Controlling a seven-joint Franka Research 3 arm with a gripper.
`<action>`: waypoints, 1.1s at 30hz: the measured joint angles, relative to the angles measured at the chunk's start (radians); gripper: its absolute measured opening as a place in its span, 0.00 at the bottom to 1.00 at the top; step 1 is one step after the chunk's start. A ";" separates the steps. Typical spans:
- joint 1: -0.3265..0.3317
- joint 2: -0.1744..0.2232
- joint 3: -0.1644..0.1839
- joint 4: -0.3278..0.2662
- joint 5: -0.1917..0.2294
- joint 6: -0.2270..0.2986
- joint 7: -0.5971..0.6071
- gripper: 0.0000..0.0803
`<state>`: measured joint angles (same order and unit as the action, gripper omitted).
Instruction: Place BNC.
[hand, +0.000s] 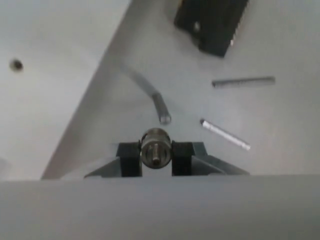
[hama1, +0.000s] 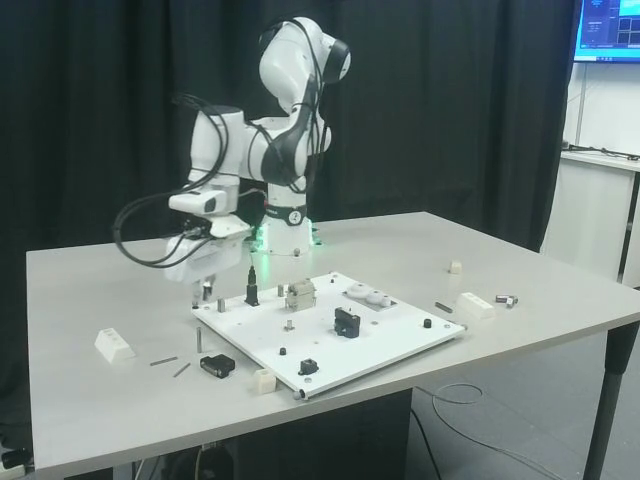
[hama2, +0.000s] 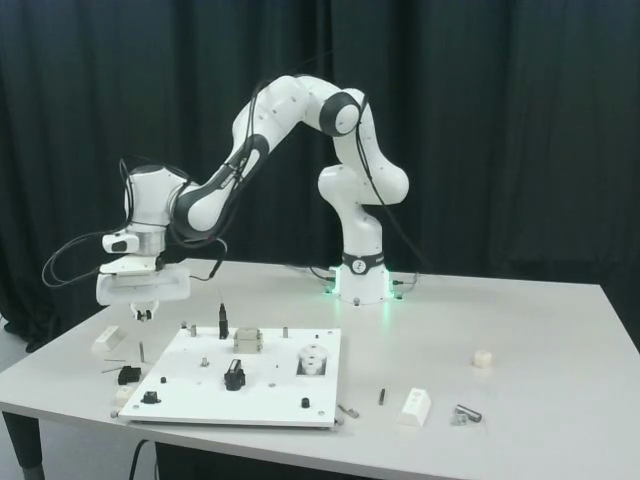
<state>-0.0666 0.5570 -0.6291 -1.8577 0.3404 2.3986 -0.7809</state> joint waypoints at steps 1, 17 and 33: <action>-0.007 0.003 0.001 0.002 0.000 -0.003 -0.007 0.15; -0.099 0.084 0.021 0.030 0.028 -0.006 -0.092 0.15; -0.176 0.189 0.061 0.099 0.137 0.012 -0.192 0.15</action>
<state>-0.2425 0.7464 -0.5684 -1.7586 0.4771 2.4110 -0.9728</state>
